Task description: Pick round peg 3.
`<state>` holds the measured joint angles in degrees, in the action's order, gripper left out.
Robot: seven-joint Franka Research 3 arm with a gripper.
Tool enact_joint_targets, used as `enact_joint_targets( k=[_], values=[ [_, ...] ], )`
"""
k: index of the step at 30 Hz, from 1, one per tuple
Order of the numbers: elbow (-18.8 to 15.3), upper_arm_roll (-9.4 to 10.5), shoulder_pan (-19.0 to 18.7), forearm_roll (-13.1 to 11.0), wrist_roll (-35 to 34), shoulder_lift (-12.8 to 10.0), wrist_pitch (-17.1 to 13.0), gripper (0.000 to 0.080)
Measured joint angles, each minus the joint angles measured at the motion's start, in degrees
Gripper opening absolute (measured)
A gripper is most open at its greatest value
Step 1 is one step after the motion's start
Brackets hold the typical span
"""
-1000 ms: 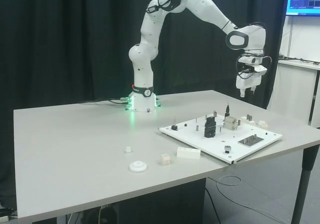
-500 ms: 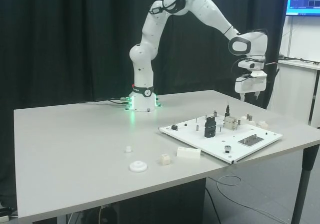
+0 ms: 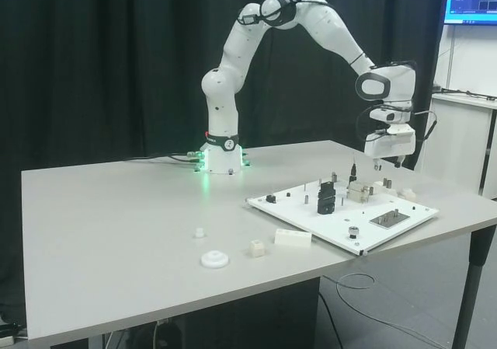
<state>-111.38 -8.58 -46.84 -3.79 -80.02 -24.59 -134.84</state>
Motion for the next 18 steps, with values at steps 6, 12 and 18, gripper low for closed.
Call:
enact_joint_targets(
  k=[6,12,18],
  values=[
    [0.00,0.00,-0.49,-0.65,-0.22,-1.80,-0.95,0.0800],
    [0.00,0.01,-1.44,-2.31,-0.24,-3.30,-1.70,0.0800],
    [0.01,0.01,-2.59,-3.30,-0.24,-4.50,-3.09,0.0800]
  ],
)
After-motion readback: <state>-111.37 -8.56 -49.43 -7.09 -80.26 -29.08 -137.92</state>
